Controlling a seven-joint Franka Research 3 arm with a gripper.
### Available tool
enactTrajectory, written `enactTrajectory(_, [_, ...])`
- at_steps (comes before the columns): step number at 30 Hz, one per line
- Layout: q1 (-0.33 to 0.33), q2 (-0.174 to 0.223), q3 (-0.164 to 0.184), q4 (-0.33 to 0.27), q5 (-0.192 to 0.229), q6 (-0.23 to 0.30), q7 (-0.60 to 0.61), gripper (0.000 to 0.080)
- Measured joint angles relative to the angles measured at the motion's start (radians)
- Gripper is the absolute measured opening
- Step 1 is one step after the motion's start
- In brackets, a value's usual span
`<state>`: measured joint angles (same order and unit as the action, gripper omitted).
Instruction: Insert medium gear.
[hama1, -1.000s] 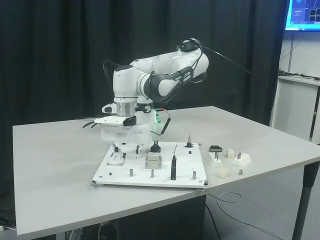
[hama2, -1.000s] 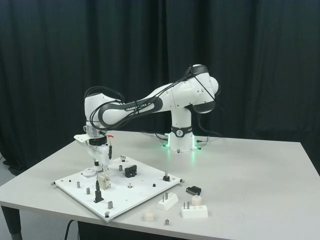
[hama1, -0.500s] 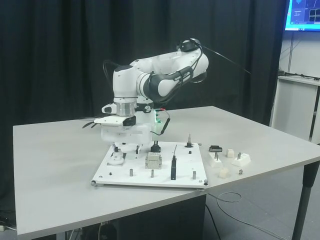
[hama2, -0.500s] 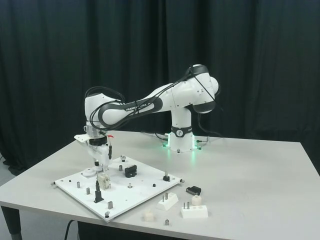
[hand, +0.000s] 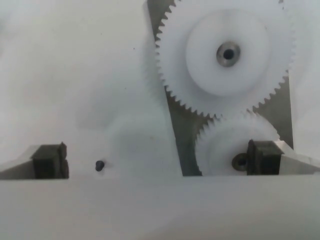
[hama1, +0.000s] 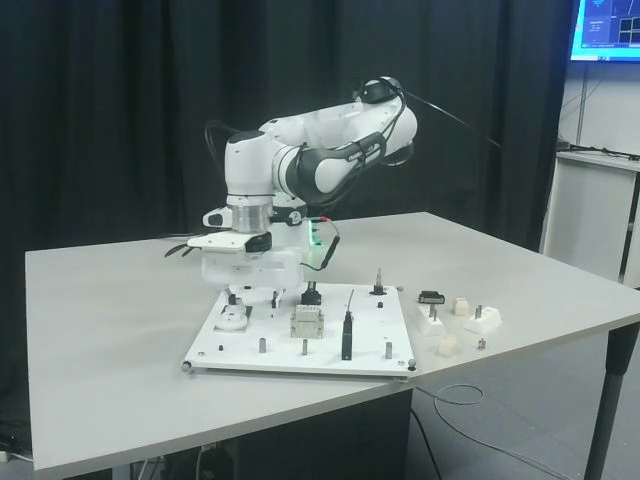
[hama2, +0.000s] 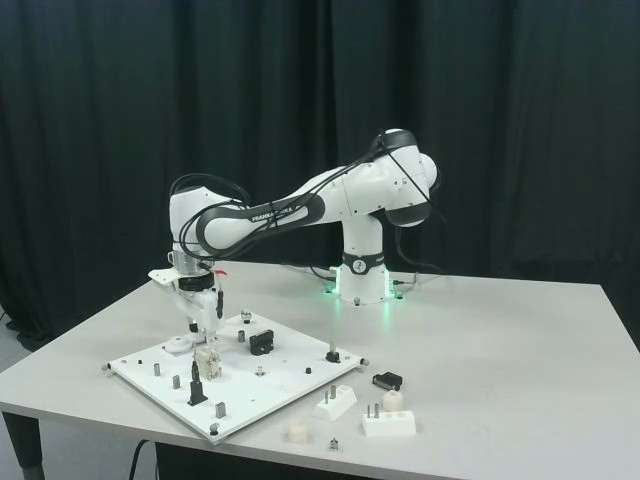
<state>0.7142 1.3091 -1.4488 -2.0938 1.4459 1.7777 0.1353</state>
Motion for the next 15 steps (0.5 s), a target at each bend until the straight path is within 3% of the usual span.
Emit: enactTrajectory(15, [-0.002, 0.000, 0.001, -0.001, 0.013, 0.004, 0.000, 0.0800])
